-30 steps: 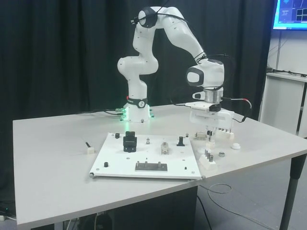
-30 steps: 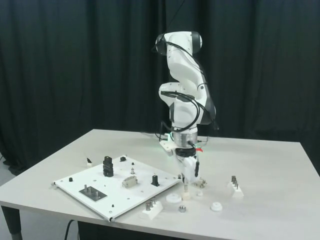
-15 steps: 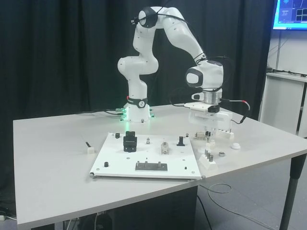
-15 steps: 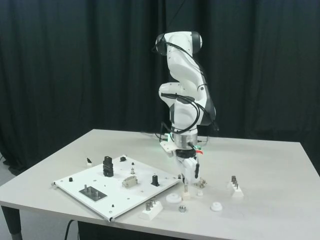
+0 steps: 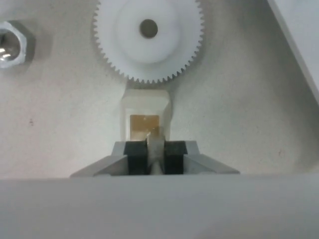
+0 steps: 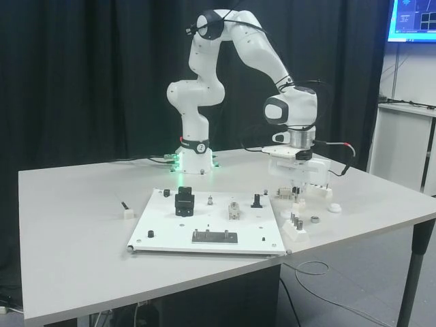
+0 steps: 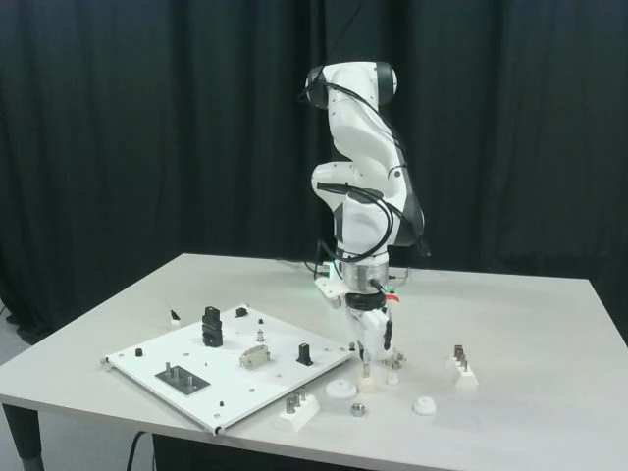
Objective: Place Ethernet.
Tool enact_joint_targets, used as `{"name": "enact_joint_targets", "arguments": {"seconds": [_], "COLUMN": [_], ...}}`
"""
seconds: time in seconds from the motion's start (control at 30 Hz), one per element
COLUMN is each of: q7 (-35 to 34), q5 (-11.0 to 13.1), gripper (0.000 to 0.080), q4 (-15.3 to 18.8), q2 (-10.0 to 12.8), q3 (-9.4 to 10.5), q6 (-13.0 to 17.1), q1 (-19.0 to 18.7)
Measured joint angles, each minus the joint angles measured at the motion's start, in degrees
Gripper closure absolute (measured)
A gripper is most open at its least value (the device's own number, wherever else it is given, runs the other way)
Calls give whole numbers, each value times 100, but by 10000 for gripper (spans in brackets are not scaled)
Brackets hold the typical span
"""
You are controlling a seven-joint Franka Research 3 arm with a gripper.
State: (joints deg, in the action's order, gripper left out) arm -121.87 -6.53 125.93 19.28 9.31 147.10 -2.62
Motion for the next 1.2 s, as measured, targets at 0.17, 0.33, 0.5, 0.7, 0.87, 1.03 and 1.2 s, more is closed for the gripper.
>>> {"name": "enact_joint_targets", "arguments": {"seconds": [0.17, 0.33, 0.5, 0.7, 0.87, 1.03, 1.2], "q7": [0, 0, 0, 0, 0, 0, 0], "q5": [19, 30, 47, 60, 61, 61, 61], "gripper": [738, 738, 738, 738, 738, 738, 738], "q4": [0, 0, 1, 1, -4, -14, -15], "q2": [10, 19, 21, 25, 25, 25, 27], "q3": [-6, -10, -10, -10, -10, -11, -14], "q6": [42, 96, 119, 183, 213, 222, 239], "q1": [0, 0, -3, -15, -18, -18, -18]}}
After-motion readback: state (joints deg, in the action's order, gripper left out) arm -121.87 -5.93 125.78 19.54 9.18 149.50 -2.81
